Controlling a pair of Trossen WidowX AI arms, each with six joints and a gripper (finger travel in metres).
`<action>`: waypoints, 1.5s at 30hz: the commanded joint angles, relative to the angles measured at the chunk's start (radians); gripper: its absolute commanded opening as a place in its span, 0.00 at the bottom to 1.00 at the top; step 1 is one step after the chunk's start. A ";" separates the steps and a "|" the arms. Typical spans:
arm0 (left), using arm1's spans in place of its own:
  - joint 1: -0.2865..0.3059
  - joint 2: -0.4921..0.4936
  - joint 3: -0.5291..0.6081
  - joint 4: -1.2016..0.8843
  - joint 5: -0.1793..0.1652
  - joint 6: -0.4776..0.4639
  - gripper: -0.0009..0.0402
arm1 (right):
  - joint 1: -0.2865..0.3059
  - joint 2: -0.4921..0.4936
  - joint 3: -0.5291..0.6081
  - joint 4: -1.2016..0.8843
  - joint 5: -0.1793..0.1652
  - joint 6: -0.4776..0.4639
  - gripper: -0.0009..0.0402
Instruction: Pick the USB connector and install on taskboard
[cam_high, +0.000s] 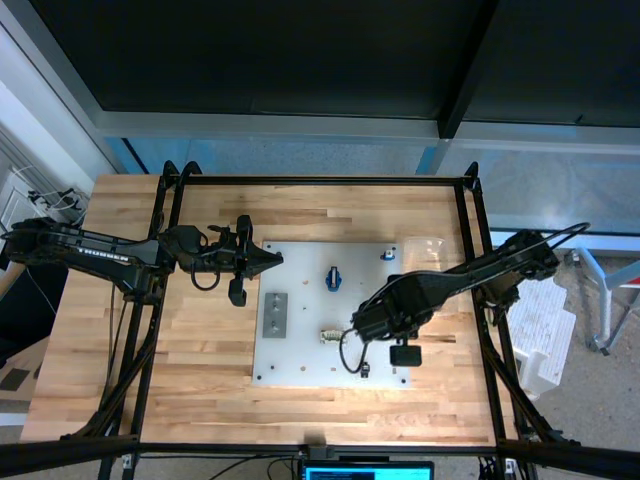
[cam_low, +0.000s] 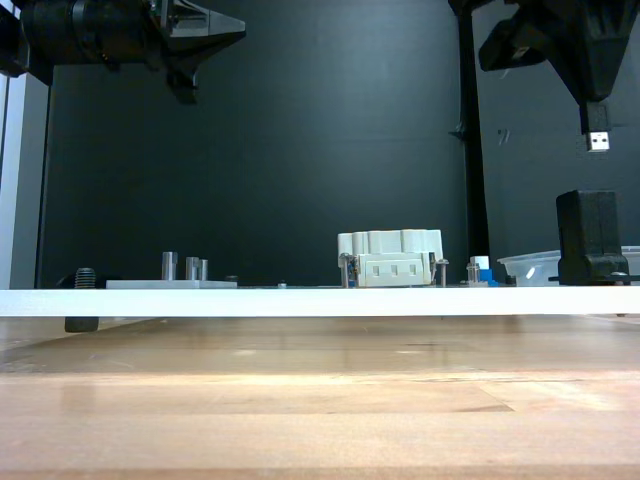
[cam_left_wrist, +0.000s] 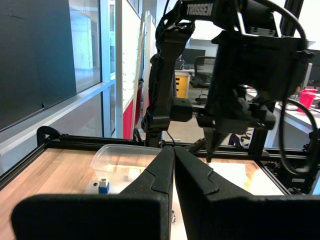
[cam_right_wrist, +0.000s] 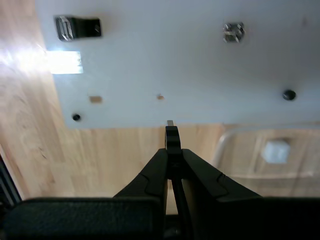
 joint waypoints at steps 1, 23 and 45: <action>0.000 0.000 0.000 0.000 0.000 0.000 0.02 | 0.019 0.035 0.034 0.000 -0.005 0.025 0.02; 0.000 0.000 0.000 0.000 0.000 0.000 0.02 | 0.073 0.267 0.296 -0.001 -0.015 0.028 0.02; 0.000 0.000 0.000 0.000 0.000 0.000 0.02 | 0.099 0.311 0.302 0.062 -0.042 0.039 0.02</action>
